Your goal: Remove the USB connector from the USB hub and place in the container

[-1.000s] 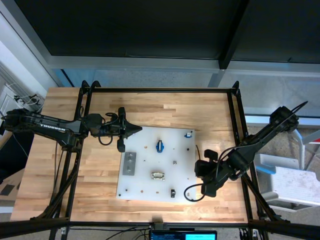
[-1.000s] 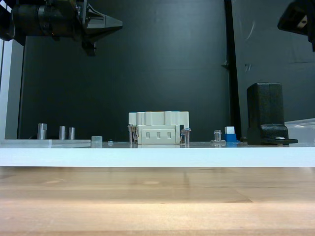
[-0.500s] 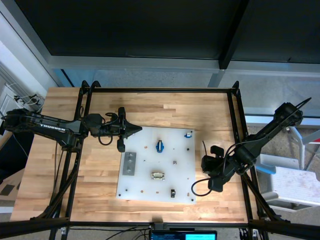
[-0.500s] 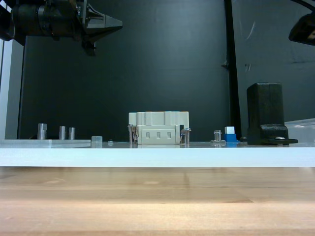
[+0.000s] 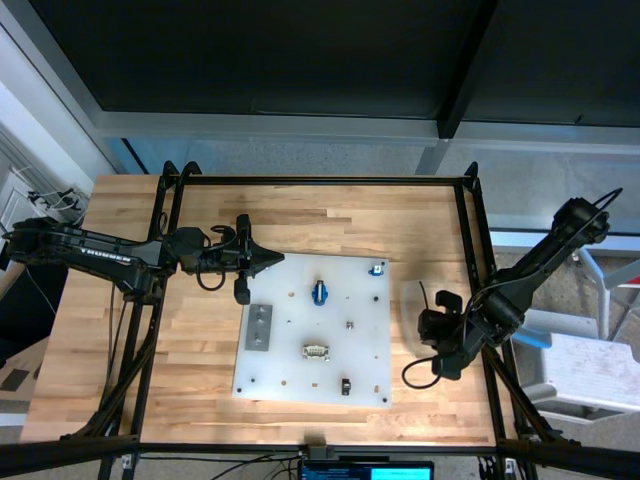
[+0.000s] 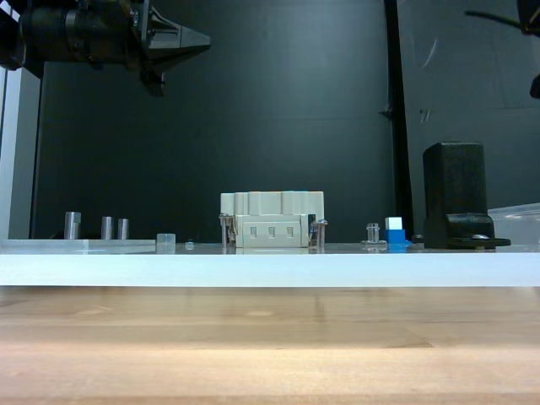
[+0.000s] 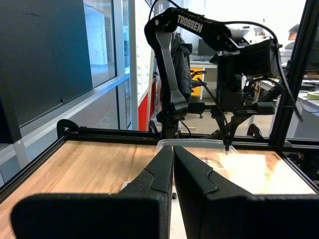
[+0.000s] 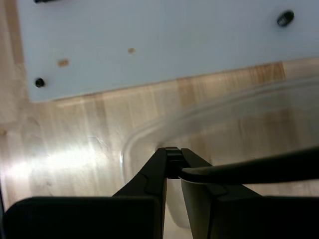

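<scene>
My right hand (image 8: 173,162) is clamped on the small black plug of the USB connector (image 8: 259,168), and the thin cable trails away past my fingers. I hold it over a rounded corner of the clear container (image 8: 164,123). How high the plug hangs above the container's floor I cannot tell. The container sits on the wooden table (image 5: 200,380) near the right edge of the white board (image 5: 300,300), with a strip of bare wood between them. In the high view the cable curls in a loop on the near side of my hand. The connector is out of the USB hub (image 5: 345,386), a tiny black block standing close to the board's near edge, well apart from my right hand. Also on the board are a silver-cream connector block (image 5: 316,351) near its middle, a grey block (image 5: 259,327) toward its left edge and a small blue piece (image 5: 319,292) farther back. My left hand (image 5: 275,259), fingers pressed together, hangs level and high over the board's far left corner, pointing inward.
</scene>
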`<move>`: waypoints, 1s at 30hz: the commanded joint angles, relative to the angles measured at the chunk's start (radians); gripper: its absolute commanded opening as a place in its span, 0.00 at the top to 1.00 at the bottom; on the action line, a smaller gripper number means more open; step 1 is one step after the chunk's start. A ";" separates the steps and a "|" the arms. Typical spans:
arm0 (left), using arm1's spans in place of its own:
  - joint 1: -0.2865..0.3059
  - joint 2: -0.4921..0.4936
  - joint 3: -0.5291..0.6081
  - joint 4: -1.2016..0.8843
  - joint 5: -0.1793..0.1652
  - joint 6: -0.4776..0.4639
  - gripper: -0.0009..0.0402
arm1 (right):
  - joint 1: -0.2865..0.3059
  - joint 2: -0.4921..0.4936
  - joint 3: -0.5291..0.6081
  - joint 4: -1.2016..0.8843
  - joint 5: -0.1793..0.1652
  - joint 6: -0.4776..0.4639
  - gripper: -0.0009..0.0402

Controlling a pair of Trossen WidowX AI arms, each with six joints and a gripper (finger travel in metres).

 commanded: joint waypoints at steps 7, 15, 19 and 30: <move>0.000 0.000 0.000 0.000 0.000 0.000 0.98 | 0.036 -0.060 -0.095 0.009 -0.011 0.069 0.98; 0.000 0.000 0.000 0.000 0.000 0.000 0.98 | 0.051 -0.093 -0.158 0.031 -0.027 0.100 0.98; 0.000 0.000 0.000 0.000 0.000 0.000 0.98 | 0.053 -0.093 -0.160 0.034 -0.026 0.100 0.98; 0.000 0.000 0.000 0.000 0.000 0.000 0.98 | 0.055 -0.093 -0.160 0.034 -0.026 0.099 0.98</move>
